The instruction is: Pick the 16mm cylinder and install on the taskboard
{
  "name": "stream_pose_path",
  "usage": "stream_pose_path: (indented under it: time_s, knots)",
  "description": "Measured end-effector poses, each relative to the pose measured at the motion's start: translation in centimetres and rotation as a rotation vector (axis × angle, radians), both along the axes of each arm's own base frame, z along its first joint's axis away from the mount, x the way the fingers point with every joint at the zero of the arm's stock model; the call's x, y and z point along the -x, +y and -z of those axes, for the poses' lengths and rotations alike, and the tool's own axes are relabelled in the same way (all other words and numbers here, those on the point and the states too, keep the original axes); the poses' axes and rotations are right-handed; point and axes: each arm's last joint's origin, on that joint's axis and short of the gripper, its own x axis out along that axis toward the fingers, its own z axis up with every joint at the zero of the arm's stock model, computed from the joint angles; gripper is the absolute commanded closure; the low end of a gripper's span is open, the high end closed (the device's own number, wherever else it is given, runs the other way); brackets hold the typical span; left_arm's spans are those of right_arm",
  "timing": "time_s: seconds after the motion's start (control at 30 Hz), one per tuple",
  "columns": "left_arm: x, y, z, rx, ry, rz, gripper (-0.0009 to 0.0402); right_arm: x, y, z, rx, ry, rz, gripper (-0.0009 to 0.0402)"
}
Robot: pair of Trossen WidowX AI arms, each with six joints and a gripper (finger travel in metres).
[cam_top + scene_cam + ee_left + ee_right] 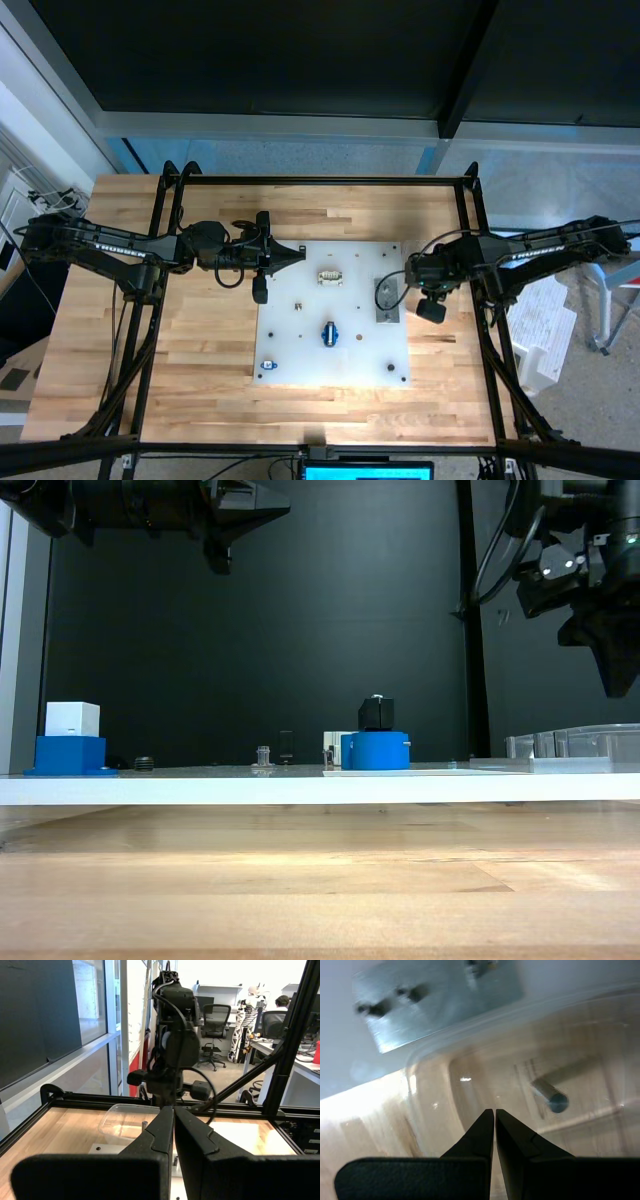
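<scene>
Left gripper point(297, 255) hangs left of centre in the high view, above the far-left edge of the taskboard point(300, 345), its fingers pressed together on nothing; right gripper point(494, 1111) hangs right of centre, by the grey block point(388, 300), fingers likewise together and empty, over a clear tray point(480, 1085); the 16mm cylinder point(547, 1091) lies in that tray, apart from the fingertips

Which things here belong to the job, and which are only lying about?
Job: cylinder, lying in clear tray; taskboard; right tool, shut, above the tray.
Idle: left tool, shut, high above taskboard's far left; blue fitting; white connector.
</scene>
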Motion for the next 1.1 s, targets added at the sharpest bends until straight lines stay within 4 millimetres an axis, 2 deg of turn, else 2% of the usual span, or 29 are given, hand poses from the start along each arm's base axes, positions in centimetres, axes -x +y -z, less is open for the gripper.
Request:
stream_pose_path:
  time_s: [0.13, 0.43, 0.67, 0.83, 1.1]
  knots:
    - [0.0, 0.0, 0.0, 0.0, 0.0, 0.0, 0.0392, -0.1, -1.2, 0.0, 0.01, -0.003, 0.066, 0.0367]
    - [0.0, 0.0, 0.0, 0.0, 0.0, 0.0, 0.0392, 0.3, -3.1, 0.3, 0.008, 0.024, 0.204, 0.0256]
    - [0.0, 0.0, 0.0, 0.0, 0.0, 0.0, 0.0392, 0.7, -4.2, 0.7, 0.0, 0.036, 0.32, 0.0198]
    - [0.0, 0.0, 0.0, 0.0, 0.0, 0.0, 0.0392, 0.9, -4.4, 1.3, -0.002, 0.054, 0.345, 0.0179]
    - [0.0, 0.0, 0.0, 0.0, 0.0, 0.0, 0.0392, 1.1, -4.4, 2.8, -0.008, 0.053, 0.391, 0.0188]
